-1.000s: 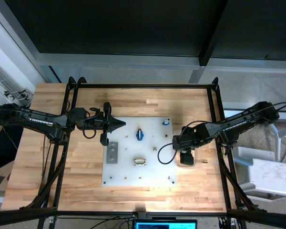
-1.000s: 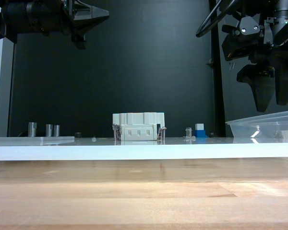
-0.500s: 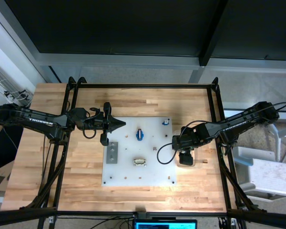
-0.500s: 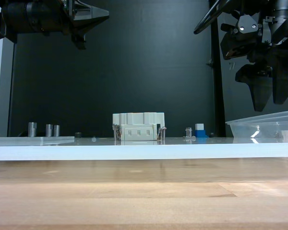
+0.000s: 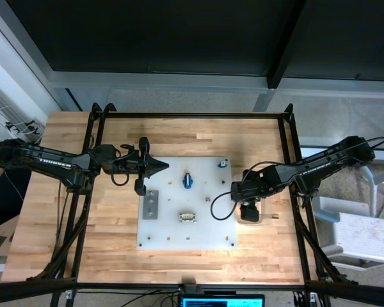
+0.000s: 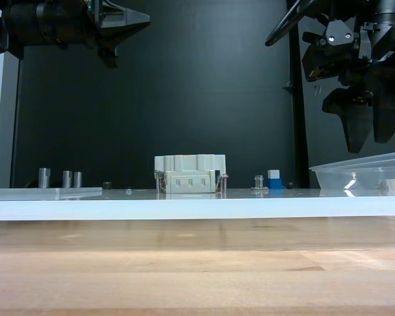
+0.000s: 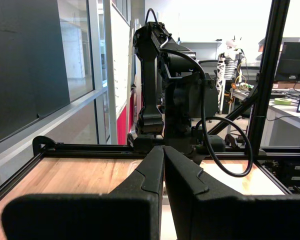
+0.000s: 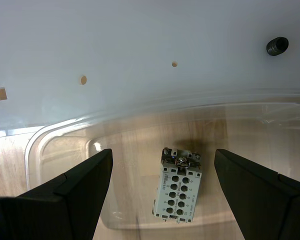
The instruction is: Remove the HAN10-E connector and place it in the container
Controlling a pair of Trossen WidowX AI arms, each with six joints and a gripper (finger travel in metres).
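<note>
While left gripper (image 5: pixel 161 167) hangs closed over board (image 5: pixel 205 225), connector (image 8: pixel 177 186) lies under spread right gripper (image 6: pixel 370 131)

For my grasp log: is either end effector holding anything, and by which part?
Nothing is held. The right end effector hangs open above the container holding the HAN10-E connector; the left end effector, shut, is over the board's far corner.

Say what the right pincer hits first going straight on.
Right pincer, open over the container, would probably meet the HAN10-E connector inside; depth unclear. Left pincer hangs shut over the board's far-left corner.
</note>
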